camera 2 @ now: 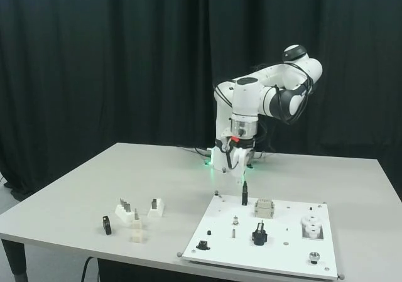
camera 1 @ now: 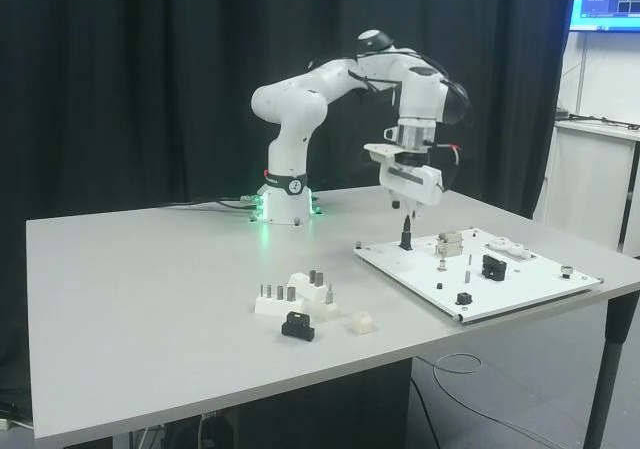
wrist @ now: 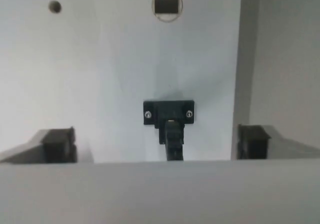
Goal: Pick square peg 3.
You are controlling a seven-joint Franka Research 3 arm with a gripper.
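Observation:
Several small grey pegs stand upright in white holders (camera 1: 295,294) (camera 2: 135,210) on the grey table, well apart from the arm; I cannot tell which is square peg 3. My gripper (camera 1: 408,204) (camera 2: 242,169) hangs over the far corner of the white board (camera 1: 520,284) (camera 2: 282,247). In the wrist view the gripper (wrist: 156,143) is open, its black fingertips (wrist: 59,144) wide apart and holding nothing. Directly below it a black upright part (wrist: 171,139) (camera 1: 405,237) (camera 2: 244,195) stands on a black screwed base.
The board carries a grey connector block (camera 1: 447,245) (camera 2: 264,208), a white round part (camera 2: 311,225), black fittings (camera 1: 491,267) and a rectangular hole (wrist: 166,5). A black block (camera 1: 297,326) and a white block (camera 1: 359,320) lie beside the holders.

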